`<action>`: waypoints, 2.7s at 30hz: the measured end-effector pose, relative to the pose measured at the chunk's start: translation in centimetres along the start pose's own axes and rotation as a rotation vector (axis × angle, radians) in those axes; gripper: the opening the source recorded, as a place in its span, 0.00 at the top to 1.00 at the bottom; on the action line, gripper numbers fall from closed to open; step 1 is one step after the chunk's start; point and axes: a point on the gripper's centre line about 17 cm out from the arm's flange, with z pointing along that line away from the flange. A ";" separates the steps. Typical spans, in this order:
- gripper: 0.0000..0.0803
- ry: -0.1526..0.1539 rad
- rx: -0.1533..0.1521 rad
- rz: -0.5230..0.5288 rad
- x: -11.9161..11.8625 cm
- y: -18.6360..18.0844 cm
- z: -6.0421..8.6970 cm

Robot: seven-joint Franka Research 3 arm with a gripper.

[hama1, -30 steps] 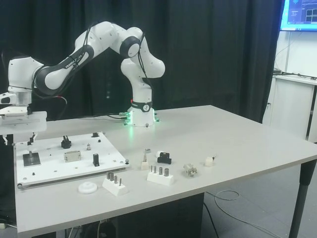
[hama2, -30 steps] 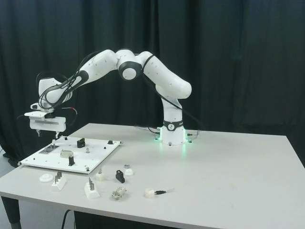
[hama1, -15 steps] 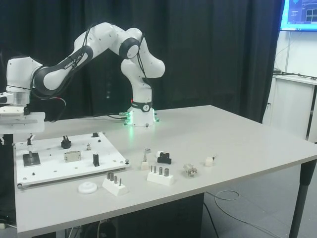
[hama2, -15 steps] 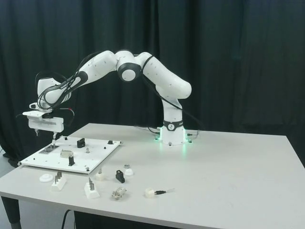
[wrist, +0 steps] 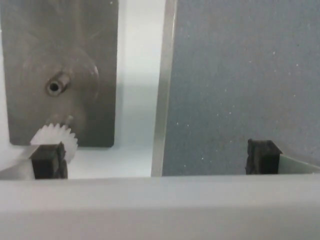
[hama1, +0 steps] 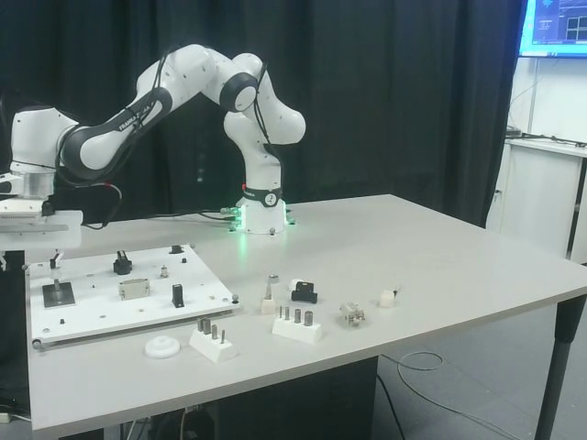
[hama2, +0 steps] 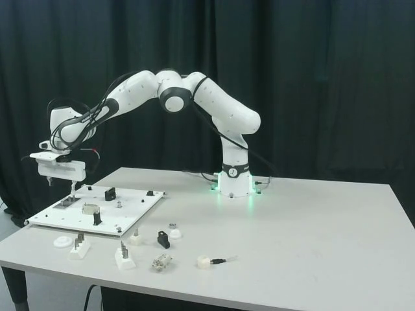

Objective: Insert small gear.

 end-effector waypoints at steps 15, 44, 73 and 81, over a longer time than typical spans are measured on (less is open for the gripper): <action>0.00 0.000 0.002 0.007 -0.3 0.1 0.4; 0.00 0.006 0.008 0.004 -0.2 -0.1 0.9; 0.00 0.005 0.022 0.003 -0.5 -0.1 2.3; 0.00 0.008 0.020 0.000 -0.3 0.0 2.2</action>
